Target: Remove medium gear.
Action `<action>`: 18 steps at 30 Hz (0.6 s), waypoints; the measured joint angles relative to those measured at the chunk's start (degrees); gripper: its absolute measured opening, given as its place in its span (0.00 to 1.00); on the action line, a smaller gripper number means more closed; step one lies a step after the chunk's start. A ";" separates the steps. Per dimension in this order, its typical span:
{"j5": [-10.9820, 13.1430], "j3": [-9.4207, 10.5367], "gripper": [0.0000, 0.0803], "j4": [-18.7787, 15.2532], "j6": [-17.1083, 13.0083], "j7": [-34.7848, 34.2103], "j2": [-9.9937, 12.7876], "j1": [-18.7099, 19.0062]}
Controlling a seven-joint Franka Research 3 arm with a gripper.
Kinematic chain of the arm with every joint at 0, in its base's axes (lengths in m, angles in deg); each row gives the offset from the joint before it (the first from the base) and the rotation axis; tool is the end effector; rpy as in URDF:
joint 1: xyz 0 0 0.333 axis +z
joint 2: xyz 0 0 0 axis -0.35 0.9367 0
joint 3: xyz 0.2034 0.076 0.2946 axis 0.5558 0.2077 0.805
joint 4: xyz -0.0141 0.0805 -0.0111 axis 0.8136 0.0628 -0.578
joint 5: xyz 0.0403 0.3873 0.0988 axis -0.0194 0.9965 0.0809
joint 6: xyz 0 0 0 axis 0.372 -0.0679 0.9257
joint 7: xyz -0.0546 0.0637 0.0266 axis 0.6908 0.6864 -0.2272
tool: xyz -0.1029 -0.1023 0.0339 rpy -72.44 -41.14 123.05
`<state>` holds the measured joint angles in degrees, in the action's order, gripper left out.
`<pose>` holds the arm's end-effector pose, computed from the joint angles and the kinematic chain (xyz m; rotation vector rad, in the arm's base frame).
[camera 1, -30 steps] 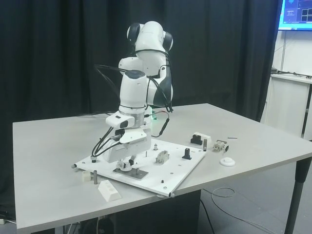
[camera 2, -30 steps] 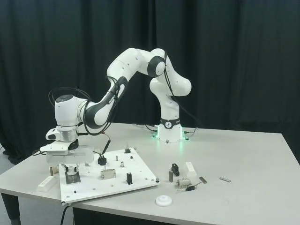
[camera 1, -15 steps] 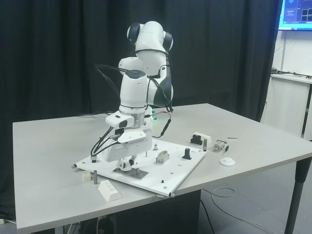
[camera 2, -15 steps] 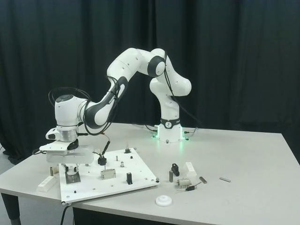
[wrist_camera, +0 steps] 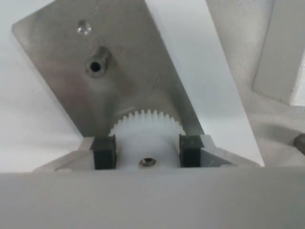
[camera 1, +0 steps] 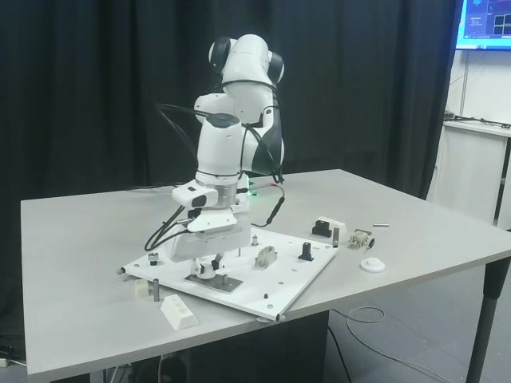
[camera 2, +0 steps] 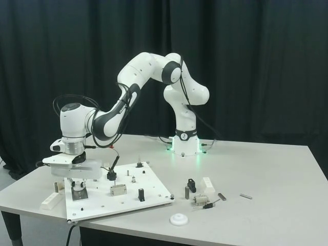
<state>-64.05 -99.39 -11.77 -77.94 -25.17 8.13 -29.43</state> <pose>0.6696 -0.3373 0.2159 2.9120 -0.8854 -0.0491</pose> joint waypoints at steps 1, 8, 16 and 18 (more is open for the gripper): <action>-0.18 0.00 0.35 0.02 0.02 0.75 0.00 0.05; -0.63 -0.02 0.35 0.09 0.05 6.94 -0.01 0.26; -0.67 -0.52 0.35 0.32 0.83 5.94 -0.68 0.52; -0.72 -0.83 0.35 0.44 0.99 4.23 -0.96 0.65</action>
<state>-64.77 -100.22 -11.33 -76.95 -20.93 7.17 -28.78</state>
